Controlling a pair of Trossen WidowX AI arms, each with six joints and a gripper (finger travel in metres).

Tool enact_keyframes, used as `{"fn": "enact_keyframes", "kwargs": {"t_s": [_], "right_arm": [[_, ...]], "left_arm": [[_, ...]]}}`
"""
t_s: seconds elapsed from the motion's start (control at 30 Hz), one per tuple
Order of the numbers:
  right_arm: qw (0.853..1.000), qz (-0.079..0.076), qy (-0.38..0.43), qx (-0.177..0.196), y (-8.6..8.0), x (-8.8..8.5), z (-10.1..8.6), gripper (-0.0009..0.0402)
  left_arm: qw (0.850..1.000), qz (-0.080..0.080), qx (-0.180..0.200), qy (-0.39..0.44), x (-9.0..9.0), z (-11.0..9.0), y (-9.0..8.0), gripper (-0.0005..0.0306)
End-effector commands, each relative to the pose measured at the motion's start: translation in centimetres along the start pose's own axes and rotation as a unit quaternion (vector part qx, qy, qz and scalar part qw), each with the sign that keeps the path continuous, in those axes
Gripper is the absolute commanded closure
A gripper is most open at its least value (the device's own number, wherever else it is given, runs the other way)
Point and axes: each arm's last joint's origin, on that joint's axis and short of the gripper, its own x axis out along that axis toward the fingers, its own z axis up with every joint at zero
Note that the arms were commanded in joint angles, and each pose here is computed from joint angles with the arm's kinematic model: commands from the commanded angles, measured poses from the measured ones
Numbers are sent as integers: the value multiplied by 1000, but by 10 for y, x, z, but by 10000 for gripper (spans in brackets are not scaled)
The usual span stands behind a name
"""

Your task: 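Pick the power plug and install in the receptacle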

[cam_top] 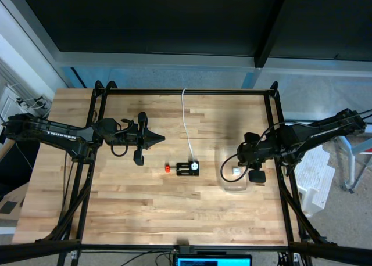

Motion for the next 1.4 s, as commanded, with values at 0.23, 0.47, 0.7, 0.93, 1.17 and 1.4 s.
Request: {"fn": "enact_keyframes", "kwargs": {"t_s": [0.23, 0.47, 0.7, 0.93, 1.17, 1.4], "right_arm": [[1000, -4, 6, 8, -1, 3, 3, 393], [999, 0, 15, 37, -5, 18, 28, 393], [999, -7, 28, 33, -5, 34, 65, 393], [999, -15, 32, 22, -2, 54, 103, 393], [1000, -14, 24, 4, 2, 70, 134, 393], [1000, -15, 24, 1, 1, 81, 151, 393]], "left_arm": [[1000, 0, 0, 0, 0, 0, 0, 300], [1000, 0, 0, 0, 0, 0, 0, 300], [1000, 0, 0, 0, 0, 0, 0, 300], [1000, 0, 0, 0, 0, 0, 0, 300], [1000, 0, 0, 0, 0, 0, 0, 300], [1000, 0, 0, 0, 0, 0, 0, 300]]}}
